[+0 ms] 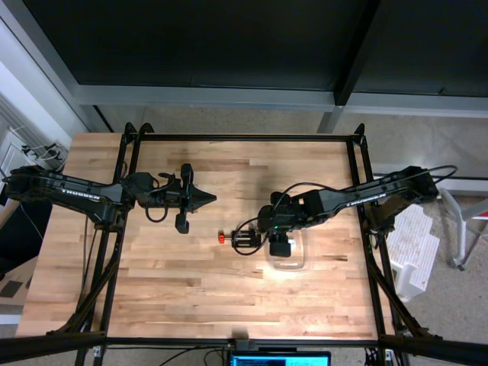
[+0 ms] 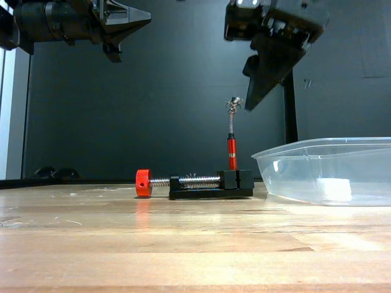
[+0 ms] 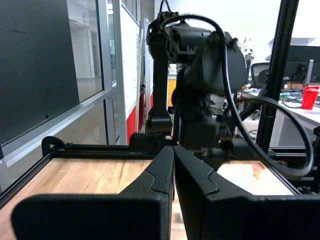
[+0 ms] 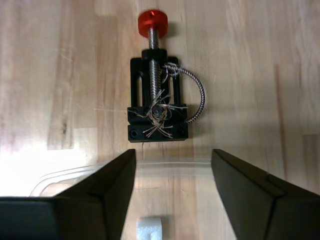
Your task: Remove the RCA connector from the receptacle and place in the container
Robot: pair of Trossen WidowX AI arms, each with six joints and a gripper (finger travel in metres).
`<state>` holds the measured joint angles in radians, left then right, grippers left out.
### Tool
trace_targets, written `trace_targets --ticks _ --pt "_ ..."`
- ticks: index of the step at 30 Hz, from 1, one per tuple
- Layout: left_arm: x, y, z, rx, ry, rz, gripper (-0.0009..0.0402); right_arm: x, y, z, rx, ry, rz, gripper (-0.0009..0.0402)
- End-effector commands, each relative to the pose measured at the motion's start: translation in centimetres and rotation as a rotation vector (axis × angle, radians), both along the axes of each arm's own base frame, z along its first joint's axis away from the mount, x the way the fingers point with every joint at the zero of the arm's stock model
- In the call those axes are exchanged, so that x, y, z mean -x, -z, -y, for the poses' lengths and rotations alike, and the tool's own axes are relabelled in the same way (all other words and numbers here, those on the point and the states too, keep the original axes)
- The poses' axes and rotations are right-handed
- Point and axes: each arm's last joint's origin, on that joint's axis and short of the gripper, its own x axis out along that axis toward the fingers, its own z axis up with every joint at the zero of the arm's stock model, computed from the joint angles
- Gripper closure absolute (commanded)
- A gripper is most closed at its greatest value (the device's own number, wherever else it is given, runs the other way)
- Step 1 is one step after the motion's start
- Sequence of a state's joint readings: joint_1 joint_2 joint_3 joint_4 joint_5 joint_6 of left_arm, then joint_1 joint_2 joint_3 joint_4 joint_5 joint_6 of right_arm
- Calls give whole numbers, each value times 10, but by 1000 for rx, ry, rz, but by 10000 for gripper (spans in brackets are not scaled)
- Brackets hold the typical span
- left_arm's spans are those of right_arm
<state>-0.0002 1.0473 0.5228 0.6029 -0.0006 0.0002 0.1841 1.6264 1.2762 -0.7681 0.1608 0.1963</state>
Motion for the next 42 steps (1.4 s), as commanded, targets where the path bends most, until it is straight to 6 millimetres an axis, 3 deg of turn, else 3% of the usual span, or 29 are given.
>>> trace_targets --ticks 1,15,31,42 --pt "0 0 0 0 0 0 393 -7 9 -1 4 3 -1 159" --pt "0 0 0 0 0 0 393 -29 37 -6 4 -29 0 162" --pt "0 0 0 0 0 0 393 -36 55 -7 5 -43 -21 164" --pt "0 0 0 0 0 0 393 -38 58 -6 7 -48 -22 240"
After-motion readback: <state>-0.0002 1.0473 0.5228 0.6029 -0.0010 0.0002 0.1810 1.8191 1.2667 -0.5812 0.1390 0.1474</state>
